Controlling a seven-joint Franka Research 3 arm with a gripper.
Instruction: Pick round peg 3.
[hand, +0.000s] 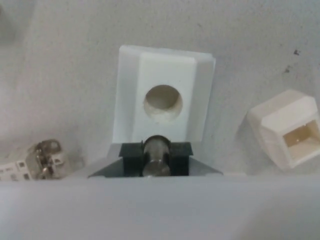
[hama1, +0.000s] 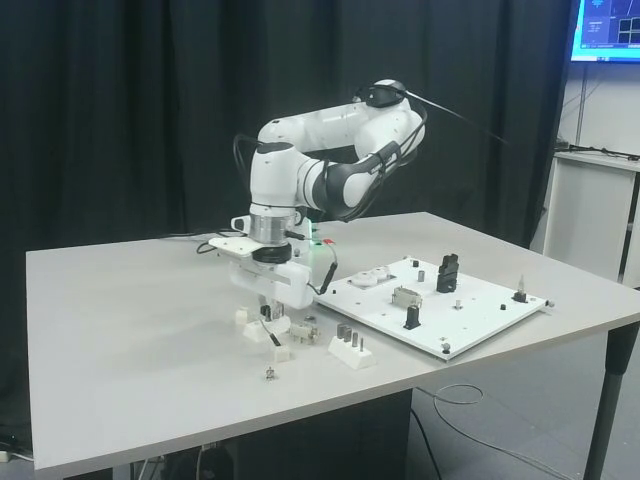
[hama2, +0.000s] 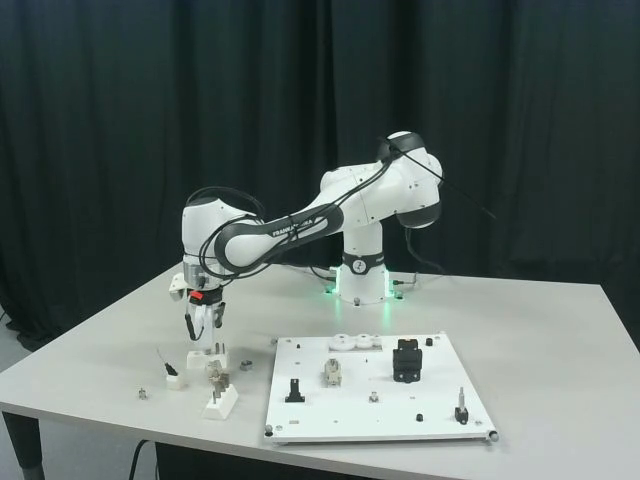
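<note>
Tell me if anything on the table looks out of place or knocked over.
Nothing looks spilled or damaged. The gripper holds a grey peg over a white holder whose round hole is empty. A second white block nearby sits skewed to that holder.

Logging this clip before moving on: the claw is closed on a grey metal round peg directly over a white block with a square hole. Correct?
Not quite. The hole in the white block under the claw is round, not square, as the wrist view shows. The square opening belongs to the other white block off to the side. The rest holds: the black fingers grip the grey metal round peg.
</note>
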